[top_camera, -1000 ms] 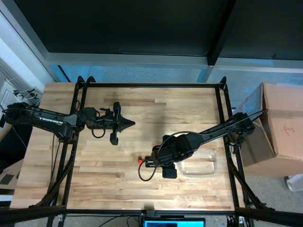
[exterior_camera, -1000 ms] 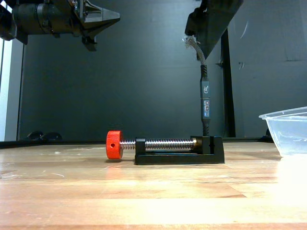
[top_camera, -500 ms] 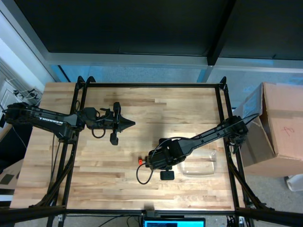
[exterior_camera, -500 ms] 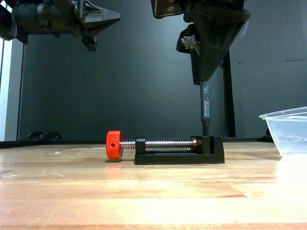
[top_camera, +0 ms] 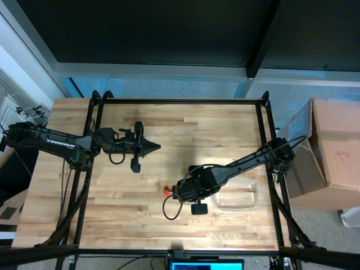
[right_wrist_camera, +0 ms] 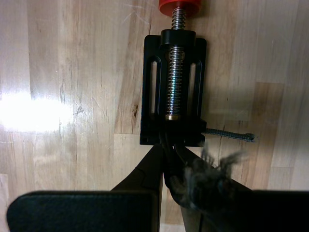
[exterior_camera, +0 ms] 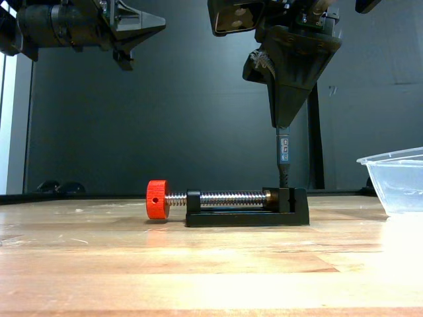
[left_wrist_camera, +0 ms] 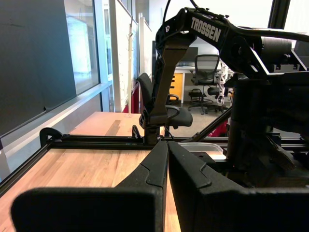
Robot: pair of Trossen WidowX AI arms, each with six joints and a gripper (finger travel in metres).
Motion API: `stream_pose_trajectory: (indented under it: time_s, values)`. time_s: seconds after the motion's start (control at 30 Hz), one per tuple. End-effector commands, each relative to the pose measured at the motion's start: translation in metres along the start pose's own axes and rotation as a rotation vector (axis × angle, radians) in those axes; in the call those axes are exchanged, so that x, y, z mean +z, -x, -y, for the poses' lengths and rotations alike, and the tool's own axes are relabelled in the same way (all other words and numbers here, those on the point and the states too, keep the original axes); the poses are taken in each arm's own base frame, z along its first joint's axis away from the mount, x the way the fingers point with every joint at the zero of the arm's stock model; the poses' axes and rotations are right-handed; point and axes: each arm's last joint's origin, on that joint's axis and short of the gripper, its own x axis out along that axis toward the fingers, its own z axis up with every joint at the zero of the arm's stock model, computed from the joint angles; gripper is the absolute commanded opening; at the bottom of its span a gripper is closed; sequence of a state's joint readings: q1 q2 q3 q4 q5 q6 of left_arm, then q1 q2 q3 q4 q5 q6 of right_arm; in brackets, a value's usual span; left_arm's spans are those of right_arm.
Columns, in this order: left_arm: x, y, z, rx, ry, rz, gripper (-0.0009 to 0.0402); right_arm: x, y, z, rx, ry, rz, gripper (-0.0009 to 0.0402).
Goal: Remove the USB-C connector from the USB-C receptacle and place in the container
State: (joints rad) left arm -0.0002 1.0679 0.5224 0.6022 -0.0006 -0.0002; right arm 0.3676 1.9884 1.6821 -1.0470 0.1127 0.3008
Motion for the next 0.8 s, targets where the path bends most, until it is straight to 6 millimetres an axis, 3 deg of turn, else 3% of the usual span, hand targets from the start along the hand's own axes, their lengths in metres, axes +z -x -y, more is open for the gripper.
stream_pose_trajectory:
  time_s: [0.03,0.8]
  values:
    - [0.000,0.000,0.000,0.000,0.000,0.001,0.0000,0.000,0.001,0.000,0.000,-0.004,0.001,0.0006]
    - [0.000,0.000,0.000,0.000,0.000,0.001,0.0000,-0.003,0.027,0.004,0.017,-0.011,0.058,0.0000]
